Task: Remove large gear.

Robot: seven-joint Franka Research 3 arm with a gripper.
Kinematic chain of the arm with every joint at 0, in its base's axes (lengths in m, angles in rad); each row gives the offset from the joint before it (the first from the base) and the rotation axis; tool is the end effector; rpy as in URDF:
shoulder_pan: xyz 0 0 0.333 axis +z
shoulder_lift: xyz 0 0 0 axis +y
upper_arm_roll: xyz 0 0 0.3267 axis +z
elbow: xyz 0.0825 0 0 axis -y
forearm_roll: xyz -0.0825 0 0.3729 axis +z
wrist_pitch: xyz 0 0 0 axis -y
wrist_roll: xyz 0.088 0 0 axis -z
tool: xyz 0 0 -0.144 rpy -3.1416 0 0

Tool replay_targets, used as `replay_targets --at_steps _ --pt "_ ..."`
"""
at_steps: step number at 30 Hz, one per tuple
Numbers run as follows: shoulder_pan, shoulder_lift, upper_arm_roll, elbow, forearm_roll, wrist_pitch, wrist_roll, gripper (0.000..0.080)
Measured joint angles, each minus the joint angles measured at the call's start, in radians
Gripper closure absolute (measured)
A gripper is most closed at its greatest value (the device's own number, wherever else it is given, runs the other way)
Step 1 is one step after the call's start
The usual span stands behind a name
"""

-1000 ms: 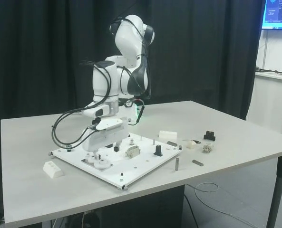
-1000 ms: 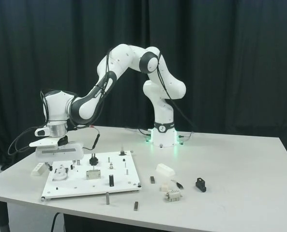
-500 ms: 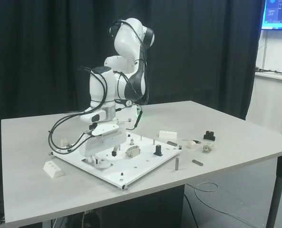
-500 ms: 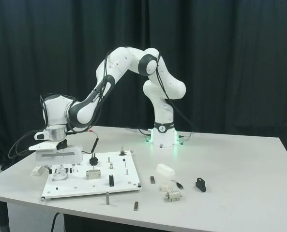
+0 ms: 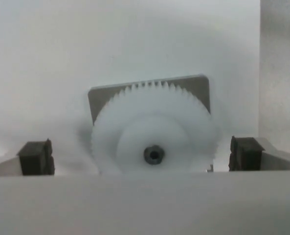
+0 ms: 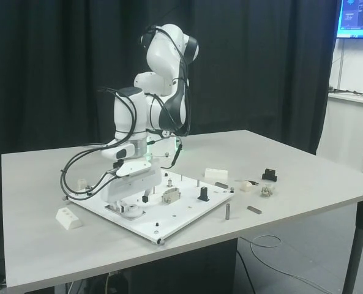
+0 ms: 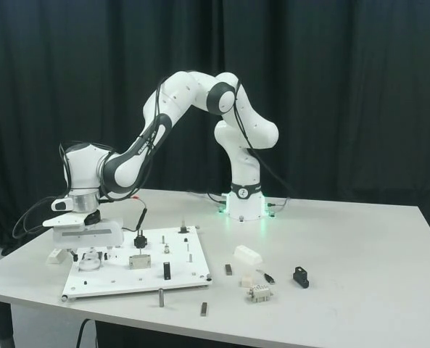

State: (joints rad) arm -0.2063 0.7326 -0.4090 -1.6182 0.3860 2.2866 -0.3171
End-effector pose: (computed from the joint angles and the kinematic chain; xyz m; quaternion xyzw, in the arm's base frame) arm 0.5915 -0.3567 0.1994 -0.9739 0.2265 -0.0102 0.0068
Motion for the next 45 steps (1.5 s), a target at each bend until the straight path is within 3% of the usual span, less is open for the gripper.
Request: replay_targets --at_steps 45 --pt "0.000 0.039 -0.007 0.025 0.014 0.001 0.001 0.0003"
